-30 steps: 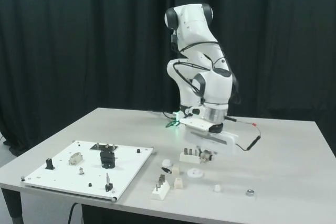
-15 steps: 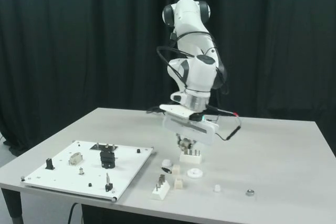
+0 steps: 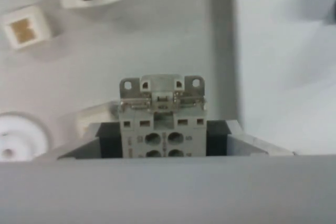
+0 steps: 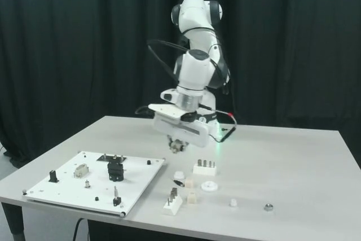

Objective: Insert waterproof.

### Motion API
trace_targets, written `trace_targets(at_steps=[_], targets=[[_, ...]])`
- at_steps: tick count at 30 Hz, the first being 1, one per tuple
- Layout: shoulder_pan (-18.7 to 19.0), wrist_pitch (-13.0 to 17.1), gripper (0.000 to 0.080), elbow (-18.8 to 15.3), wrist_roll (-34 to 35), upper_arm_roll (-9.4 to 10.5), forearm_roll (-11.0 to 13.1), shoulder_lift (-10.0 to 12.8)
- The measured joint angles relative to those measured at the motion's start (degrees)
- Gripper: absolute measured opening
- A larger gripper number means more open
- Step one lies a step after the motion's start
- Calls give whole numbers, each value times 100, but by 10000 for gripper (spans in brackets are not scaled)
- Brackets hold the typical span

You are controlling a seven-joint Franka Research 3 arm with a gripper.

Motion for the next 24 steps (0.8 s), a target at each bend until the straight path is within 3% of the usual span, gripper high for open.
trace_targets(at_steps=[10,24], targets=[[-236,-189,316,152,-957,-328,0,-1],[-257,-188,316,170,-2050,-1005,0,-29]])
